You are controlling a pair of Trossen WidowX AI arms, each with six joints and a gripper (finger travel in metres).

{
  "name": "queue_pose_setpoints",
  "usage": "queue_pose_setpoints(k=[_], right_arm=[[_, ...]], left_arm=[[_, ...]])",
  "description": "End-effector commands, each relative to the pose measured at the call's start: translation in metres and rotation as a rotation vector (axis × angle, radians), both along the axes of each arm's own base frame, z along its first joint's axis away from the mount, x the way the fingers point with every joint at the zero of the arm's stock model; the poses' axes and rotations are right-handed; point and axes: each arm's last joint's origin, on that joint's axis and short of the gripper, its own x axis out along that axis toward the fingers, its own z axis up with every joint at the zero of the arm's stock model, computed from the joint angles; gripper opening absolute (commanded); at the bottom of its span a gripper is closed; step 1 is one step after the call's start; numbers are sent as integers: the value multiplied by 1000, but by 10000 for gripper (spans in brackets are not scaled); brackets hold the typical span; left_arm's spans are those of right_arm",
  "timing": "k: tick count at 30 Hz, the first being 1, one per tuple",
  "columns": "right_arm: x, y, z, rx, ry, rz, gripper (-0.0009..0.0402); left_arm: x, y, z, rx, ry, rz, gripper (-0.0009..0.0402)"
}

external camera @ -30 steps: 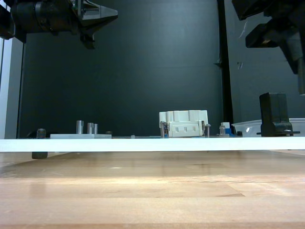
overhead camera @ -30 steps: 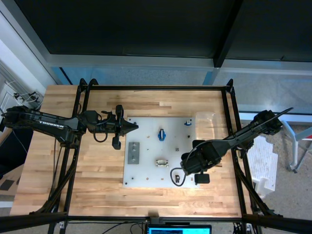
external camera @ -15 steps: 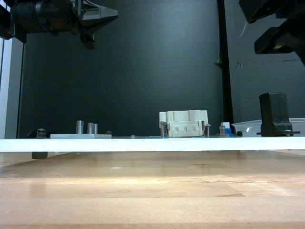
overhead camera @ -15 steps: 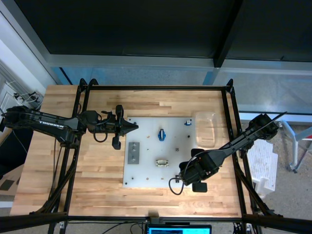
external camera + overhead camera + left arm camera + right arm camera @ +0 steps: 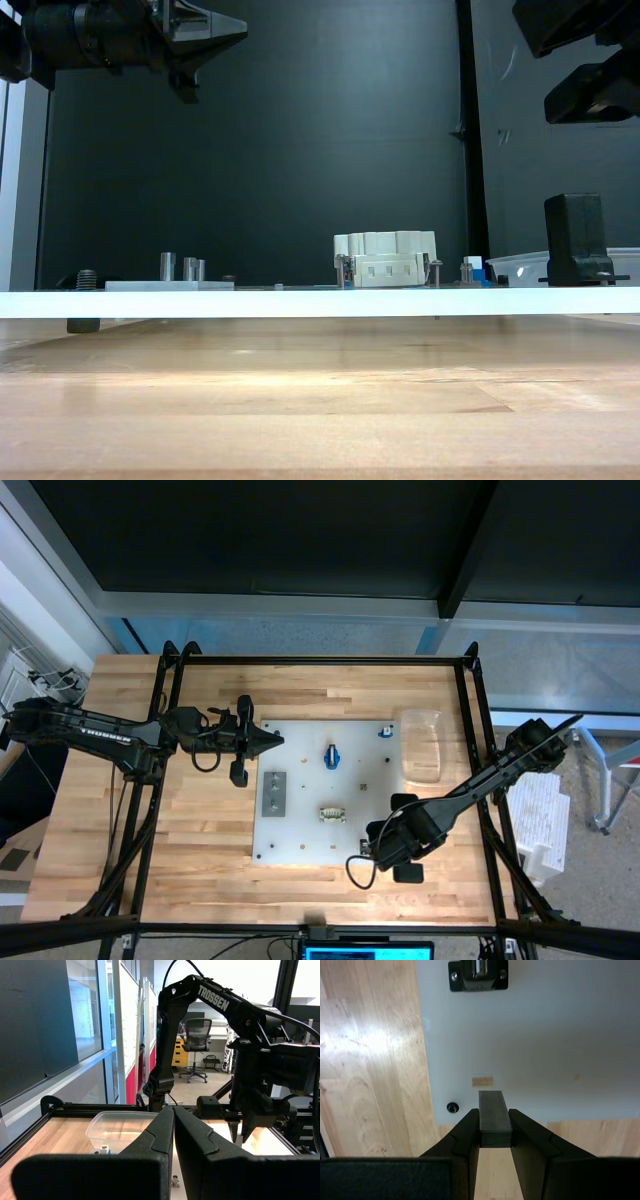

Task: Pick the 16mm bar and install on taskboard

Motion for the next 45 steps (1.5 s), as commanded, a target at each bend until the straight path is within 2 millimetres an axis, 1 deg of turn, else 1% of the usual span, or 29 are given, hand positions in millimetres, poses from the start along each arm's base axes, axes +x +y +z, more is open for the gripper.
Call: queue_pose_setpoints(k=[1, 7, 13, 17, 19, 35, 45], right_arm=[[0, 1, 0, -1, -2, 3, 4], [-1, 1, 0, -9, -8, -2, 4], [6, 7, -2, -38, 11, 10, 4], [7, 8, -2, -33, -2, 12, 4], [8, 10, -6, -35, 2, 13, 4], [4, 14, -10, -50, 4, 34, 4], [6, 17, -15, -51, 7, 37, 4]], left_arm=[[0, 0, 0, 0, 0, 0, 0], [0, 0, 0, 0, 0, 0, 0], [0, 0, 0, 0, 0, 0, 0], [0, 0, 0, 0, -1, 0, 0], [0, 0, 0, 0, 0, 0, 0], [0, 0, 0, 0, -1, 0, 0], [0, 0, 0, 0, -1, 0, 0]])
